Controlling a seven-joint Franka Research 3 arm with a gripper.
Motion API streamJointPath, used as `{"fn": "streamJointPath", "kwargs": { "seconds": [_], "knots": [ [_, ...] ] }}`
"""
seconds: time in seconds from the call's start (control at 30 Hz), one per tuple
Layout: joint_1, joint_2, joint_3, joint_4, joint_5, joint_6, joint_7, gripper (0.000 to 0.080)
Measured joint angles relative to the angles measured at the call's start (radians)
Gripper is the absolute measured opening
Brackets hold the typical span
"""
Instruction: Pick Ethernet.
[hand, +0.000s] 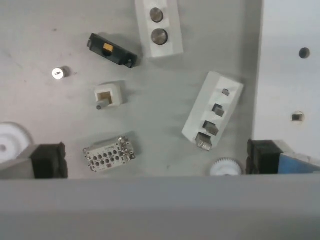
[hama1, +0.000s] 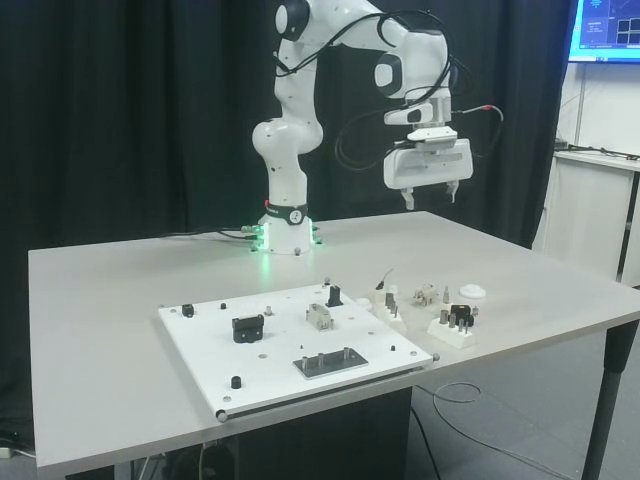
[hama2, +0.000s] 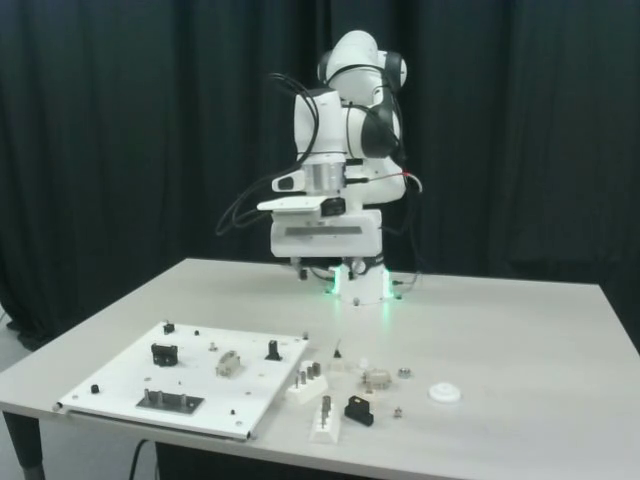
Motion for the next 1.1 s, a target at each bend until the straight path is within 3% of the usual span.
{"fn": "streamJointPath", "kwargs": {
  "seconds": [0.4,1.1],
  "knots": [
    [0.000,0.010,0.037,0.001,0.008,0.004,-0.015,0.0800],
    [0.000,0.095,0.068,0.016,0.049,0.020,-0.126,0.0800]
  ]
}}
